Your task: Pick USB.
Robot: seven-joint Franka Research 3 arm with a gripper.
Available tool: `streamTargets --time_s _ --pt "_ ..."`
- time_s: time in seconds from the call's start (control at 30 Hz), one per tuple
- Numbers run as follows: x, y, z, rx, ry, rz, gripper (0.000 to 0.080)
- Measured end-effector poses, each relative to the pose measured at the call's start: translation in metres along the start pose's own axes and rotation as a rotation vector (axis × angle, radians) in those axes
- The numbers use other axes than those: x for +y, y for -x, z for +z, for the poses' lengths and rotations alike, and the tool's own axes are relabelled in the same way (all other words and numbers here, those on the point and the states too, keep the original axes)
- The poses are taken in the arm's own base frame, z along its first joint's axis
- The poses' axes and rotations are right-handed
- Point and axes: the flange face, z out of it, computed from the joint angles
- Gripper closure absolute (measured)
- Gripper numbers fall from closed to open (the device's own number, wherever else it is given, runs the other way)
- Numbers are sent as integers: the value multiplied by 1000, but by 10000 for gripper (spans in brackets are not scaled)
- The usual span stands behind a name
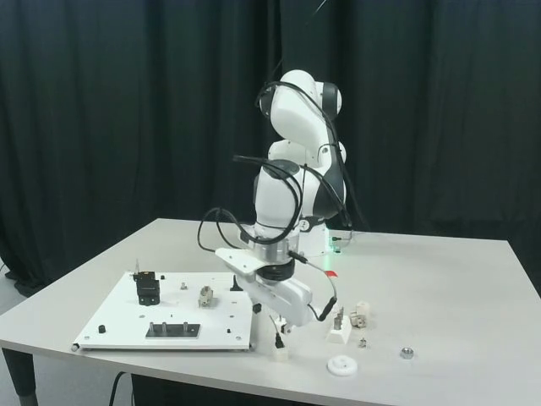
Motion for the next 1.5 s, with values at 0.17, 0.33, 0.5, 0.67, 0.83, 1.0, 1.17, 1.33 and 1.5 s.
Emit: streamTargets --time_s 0.17,0.33,0.5,0.67,0.83,1.0,1.17,1.33,1.5 --pt "-2 -2 -7 6 4 -13 3" --pt "-2 -4 -11 8 8 -27 3" --pt "-3 -5 -13 10 7 -47 3" --pt "-4 -7 -15 11 5 -72 3" --pt "-4 -8 -16 12 5 -100 3" --pt "-4 -8 -18 13 5 -132 3" --pt "-5 -8 -21 13 1 -144 3" --pt "-6 -6 -23 12 1 -165 3" --pt "-6 0 -23 11 4 -255 3"
